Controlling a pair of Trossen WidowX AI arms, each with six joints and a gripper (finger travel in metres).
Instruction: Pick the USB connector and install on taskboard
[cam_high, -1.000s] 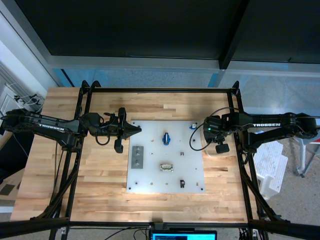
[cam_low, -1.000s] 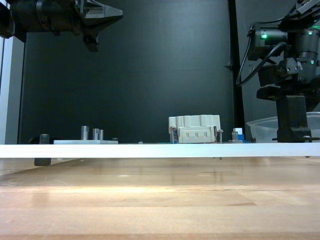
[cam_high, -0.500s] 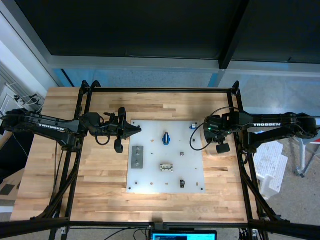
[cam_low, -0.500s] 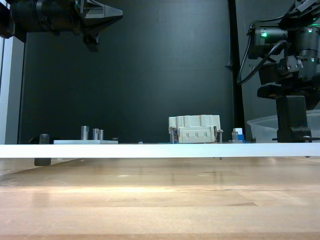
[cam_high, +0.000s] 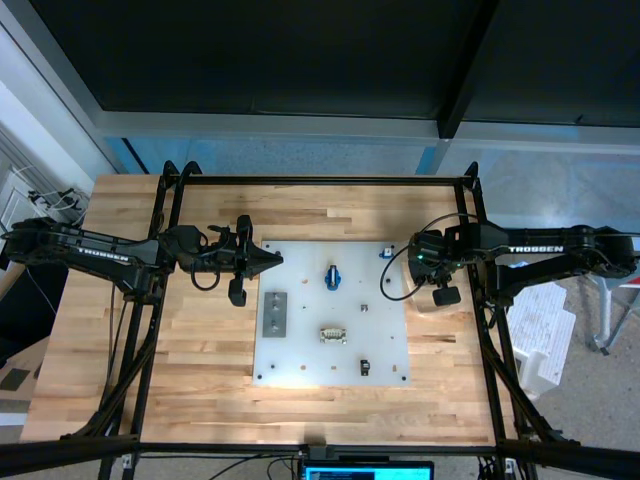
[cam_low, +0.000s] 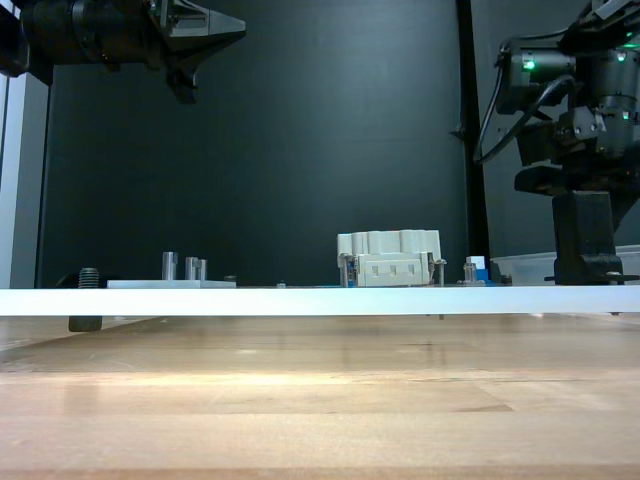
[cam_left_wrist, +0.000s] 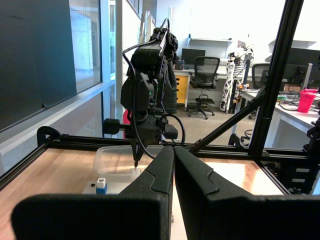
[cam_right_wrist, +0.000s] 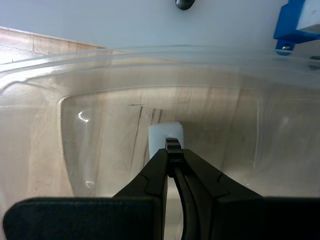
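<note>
Progress is at the pick-up stage, as far as I can judge. The right gripper (cam_right_wrist: 171, 146) hangs pointing down inside a clear plastic tub (cam_right_wrist: 150, 50) that sits on the wood just beside the right edge of the taskboard (cam_high: 300, 350). Its fingers are drawn together on a thin black piece with a cord (cam_right_wrist: 180, 192) running back between them. A small white block shows just past the tips. I take this block and the black piece to be the USB connector (cam_right_wrist: 165, 134). Whether it is lifted off the tub floor I cannot tell.

So the grip seems made, and nothing is installed yet. Left to do are the lift out of the tub, the carry across the board and the push into a port. The likely port is the small black socket (cam_high: 365, 367) near the board's front edge, which is well apart from the tub. The grey block (cam_high: 274, 312), blue knob (cam_high: 333, 277) and metal socket (cam_high: 333, 335) lie further in on the board.

The left gripper (cam_high: 272, 260) hovers high over the board's left edge with its fingers pressed together on nothing. It looks parked.
</note>
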